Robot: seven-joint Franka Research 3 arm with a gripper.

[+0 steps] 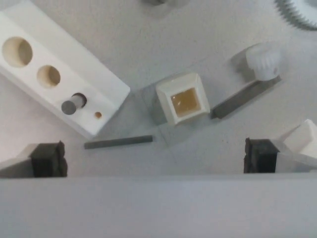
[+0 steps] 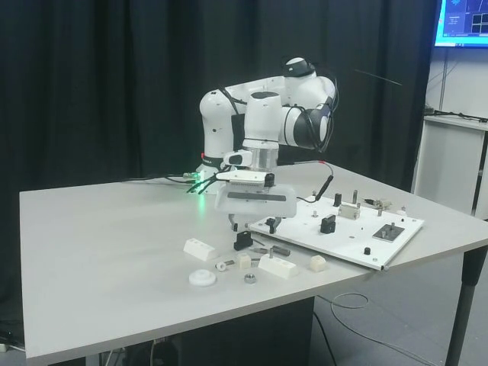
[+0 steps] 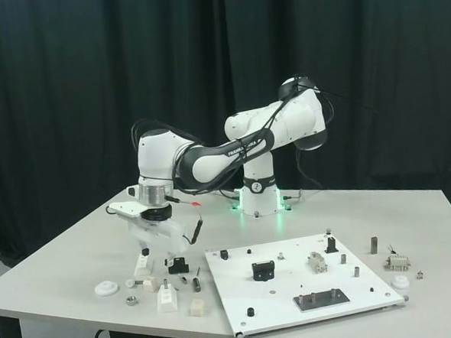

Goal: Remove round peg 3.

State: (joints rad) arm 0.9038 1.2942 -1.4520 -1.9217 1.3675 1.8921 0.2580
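Black curtains close off the room behind a grey table [image 2: 99, 244], and I have the arm parked over the loose parts at its front. My gripper [image 1: 153, 158] hangs wide open, holding nothing, both black pads [image 1: 48, 159] well apart with bare table between them. Just beyond it lies a thin grey rod [image 1: 119, 143], then a white square cup [image 1: 182, 99] and a flat grey bar [image 1: 245, 99] beside a small white gear [image 1: 264, 60]. The grey round peg [image 1: 70, 105] stands in the third hole of a white block [image 1: 59, 74], off to one side of the fingers, not between them.

As I judge it, the risk is descending from here: I would close on nothing, or a finger would strike the block's edge and skid it, because the peg sits off my centreline.

Only the wrist view shows the peg seated in its hole. Both room views show the white board [image 3: 309, 286] nearby, unseen from the wrist.
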